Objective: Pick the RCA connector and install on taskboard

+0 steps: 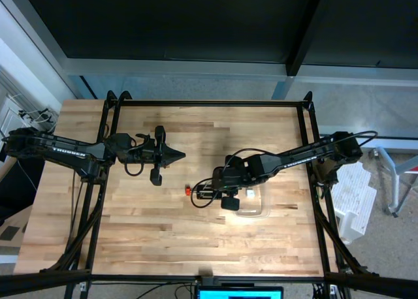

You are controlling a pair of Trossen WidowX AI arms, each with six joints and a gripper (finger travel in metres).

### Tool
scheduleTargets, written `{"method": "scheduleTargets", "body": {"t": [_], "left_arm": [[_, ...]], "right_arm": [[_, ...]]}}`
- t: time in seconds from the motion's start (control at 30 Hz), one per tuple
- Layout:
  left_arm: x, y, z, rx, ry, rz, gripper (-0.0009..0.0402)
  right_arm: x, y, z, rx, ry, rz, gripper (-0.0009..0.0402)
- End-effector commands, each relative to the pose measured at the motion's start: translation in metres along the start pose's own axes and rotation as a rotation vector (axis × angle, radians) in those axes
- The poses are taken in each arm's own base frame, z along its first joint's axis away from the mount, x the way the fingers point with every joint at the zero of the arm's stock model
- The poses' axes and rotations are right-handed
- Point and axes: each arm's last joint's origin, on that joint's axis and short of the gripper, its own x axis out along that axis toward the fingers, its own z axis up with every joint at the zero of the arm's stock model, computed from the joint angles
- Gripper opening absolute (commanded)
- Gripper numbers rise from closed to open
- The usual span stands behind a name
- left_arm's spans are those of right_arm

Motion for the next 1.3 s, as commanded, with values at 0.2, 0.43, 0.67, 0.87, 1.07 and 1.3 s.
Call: {"method": "scheduleTargets", "body": {"t": [0.2, 0.43, 0.67, 0.87, 1.07, 1.3], "left_arm": [[0.000, 0.000, 0.000, 0.000, 0.000, 0.000, 0.0000], [0.000, 0.000, 0.000, 0.000, 0.000, 0.000, 0.0000], [0.000, 0.000, 0.000, 0.000, 0.000, 0.000, 0.0000], [0.000, 0.000, 0.000, 0.000, 0.000, 0.000, 0.0000], [0.000, 0.000, 0.000, 0.000, 0.000, 0.000, 0.0000], [0.000, 0.000, 0.000, 0.000, 0.000, 0.000, 0.0000]], "right_arm": [[0.012, 0.001, 0.009, 0.005, 0.011, -0.007, 0.0002], [0.020, 0.002, 0.011, 0.005, 0.022, -0.011, 0.0002], [0.021, 0.002, 0.011, 0.007, 0.024, -0.012, 0.0002], [0.021, 0.002, 0.011, 0.007, 0.025, -0.013, 0.0002], [0.023, 0.001, 0.009, 0.007, 0.032, -0.014, 0.0002], [0.024, 0.001, 0.008, 0.006, 0.033, -0.015, 0.0002]]}}
